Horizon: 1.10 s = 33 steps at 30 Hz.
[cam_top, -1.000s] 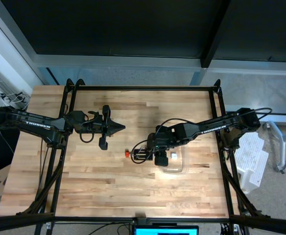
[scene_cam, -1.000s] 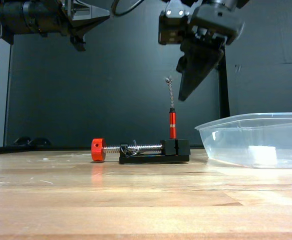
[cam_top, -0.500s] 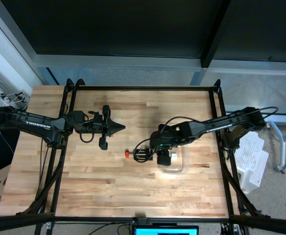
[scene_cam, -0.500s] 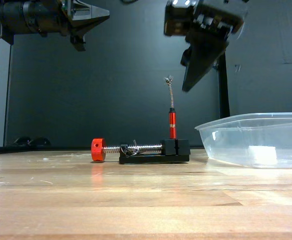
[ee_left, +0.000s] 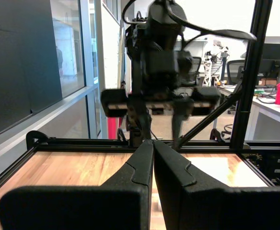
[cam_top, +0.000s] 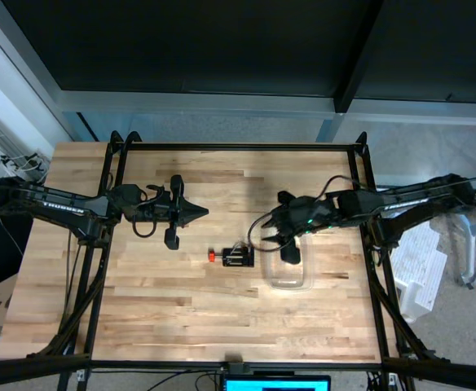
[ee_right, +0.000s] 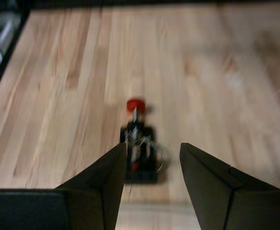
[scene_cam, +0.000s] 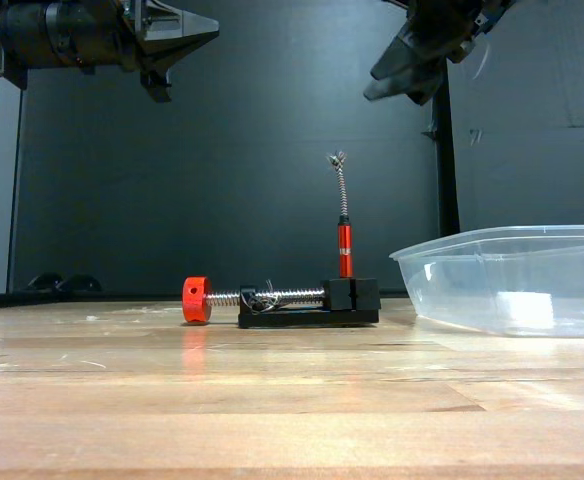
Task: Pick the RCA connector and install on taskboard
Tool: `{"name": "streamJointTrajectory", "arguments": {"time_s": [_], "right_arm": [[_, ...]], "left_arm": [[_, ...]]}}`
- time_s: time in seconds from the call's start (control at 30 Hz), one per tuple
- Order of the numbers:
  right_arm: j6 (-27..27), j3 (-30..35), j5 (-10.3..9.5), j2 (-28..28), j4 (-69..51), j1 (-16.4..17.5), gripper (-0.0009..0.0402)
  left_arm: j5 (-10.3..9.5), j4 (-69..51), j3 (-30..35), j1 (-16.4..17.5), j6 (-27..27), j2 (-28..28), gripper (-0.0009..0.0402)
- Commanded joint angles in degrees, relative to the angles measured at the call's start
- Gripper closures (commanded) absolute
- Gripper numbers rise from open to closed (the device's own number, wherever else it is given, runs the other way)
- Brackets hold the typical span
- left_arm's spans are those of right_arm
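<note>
My right gripper [ee_right: 152, 149]: jaws spread, empty, high over clear tray [scene_cam: 442, 262]. RCA connector [scene_cam: 344, 245] looks seated upright on taskboard [scene_cam: 307, 305]. Best move: rise straight, avoid springy tail. My left gripper [ee_left: 153, 143]: jaws pressed together, parked.

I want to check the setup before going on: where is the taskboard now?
In the high view the taskboard lies mid-table, just left of the clear tray. The right gripper hangs high up, to its right; the left gripper hangs farther left.
</note>
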Motion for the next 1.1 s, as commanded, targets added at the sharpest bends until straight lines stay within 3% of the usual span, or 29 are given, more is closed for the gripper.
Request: {"name": "streamJointTrajectory", "arguments": {"time_s": [0.03,0.47,1.1], "right_arm": [[-1.49,-2.84,0.04,-3.45,4.24,-1.53,0.0267],[-5.60,-12.44,-0.68,-13.07,20.85,-3.85,0.0394],[-7.19,-25.57,-1.09,-20.52,40.61,-6.21,0.0393]], "left_arm": [[0.00,0.00,0.00,0.00,0.02,0.02,0.0393],[0.00,0.00,0.00,0.00,0.02,0.00,0.0393],[0.00,0.00,0.00,0.00,0.02,0.02,0.0393]]}}
